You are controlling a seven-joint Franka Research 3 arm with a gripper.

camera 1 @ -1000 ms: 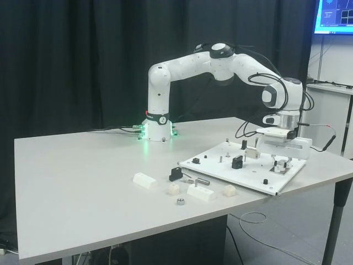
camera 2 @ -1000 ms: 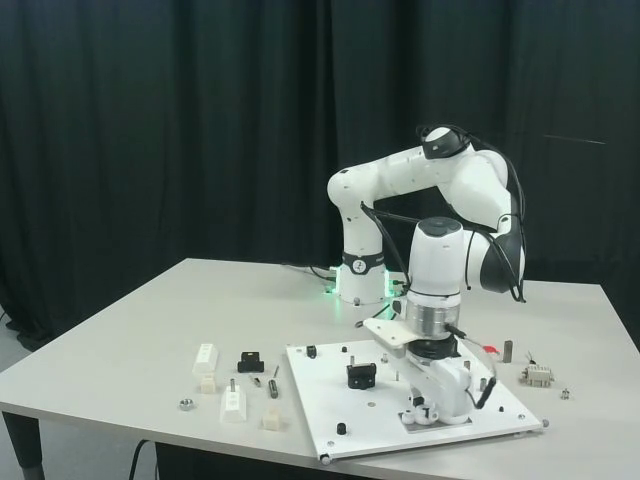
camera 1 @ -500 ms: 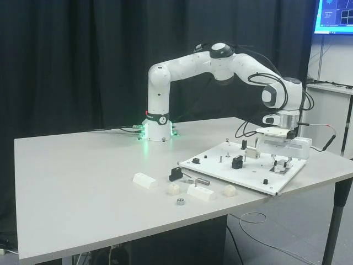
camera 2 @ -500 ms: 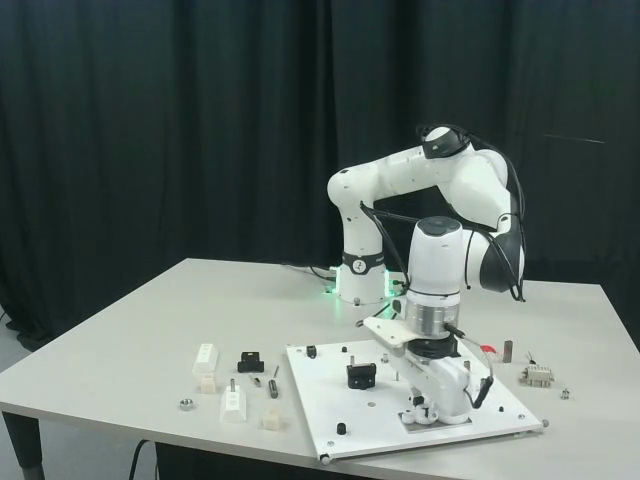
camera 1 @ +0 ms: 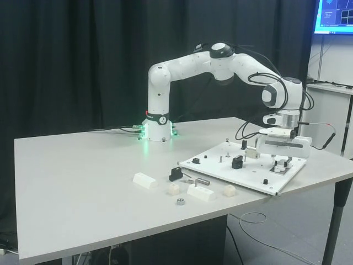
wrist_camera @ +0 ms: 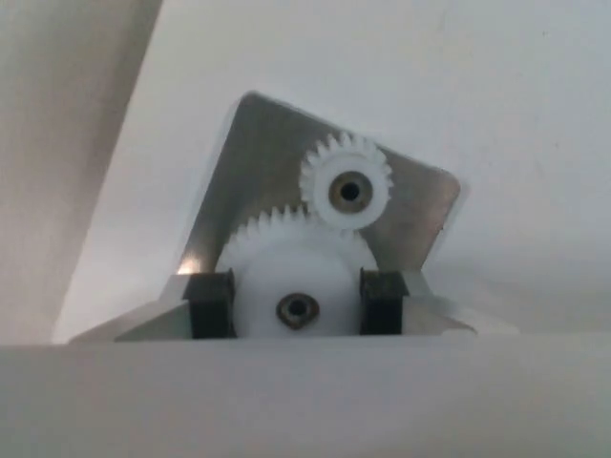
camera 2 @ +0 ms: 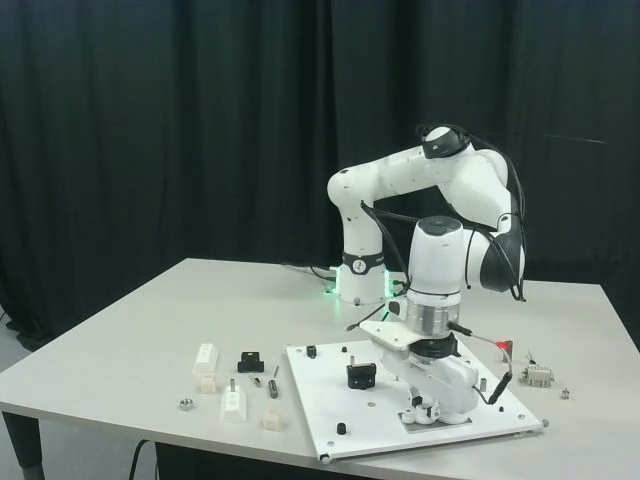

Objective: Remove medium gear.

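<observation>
Medium gear (wrist_camera: 286, 281) sits clamped between the gripper (wrist_camera: 296, 303) pads, its teeth touching a small gear (wrist_camera: 346, 181) beside.

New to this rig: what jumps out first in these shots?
The white arm bends down over the white board at the table's edge, its gripper low on the board's far end. In the wrist view, the black fingers flank a white gear meshed with a smaller gear on a grey plate. Green light glows at the arm's base.
</observation>
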